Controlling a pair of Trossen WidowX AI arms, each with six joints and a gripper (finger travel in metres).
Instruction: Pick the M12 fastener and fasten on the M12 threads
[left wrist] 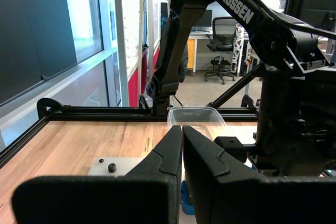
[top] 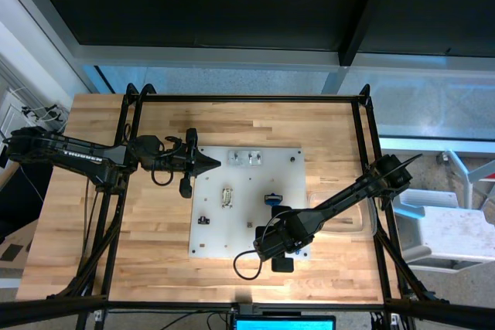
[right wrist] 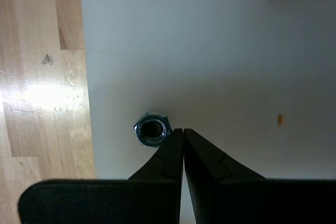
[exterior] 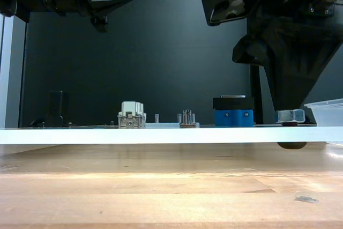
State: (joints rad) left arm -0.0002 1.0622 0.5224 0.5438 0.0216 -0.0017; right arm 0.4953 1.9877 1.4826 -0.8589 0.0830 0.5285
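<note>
Progress on the nut job?

Mostly placed, by my reading. Right hand low over the board's near right edge, fingers together, gripping nothing, tips just beside the nut. Left hand high over the board's far left side, fingers also together, empty.

Nut on its stud?

Looks so. The low view shows the nut level, with a thin dark band of stud under it and no ribs visible. Through the nut's hole in the wrist view I cannot tell. How tight it is, no telling; any turning down may be what's left.

Room and surface?

Big windows, an office chair beyond. Pale wood tabletop, bare apart from the white board. Clear tray off the board's right side, holding no nut that I can see. Blue block mid-board.
</note>
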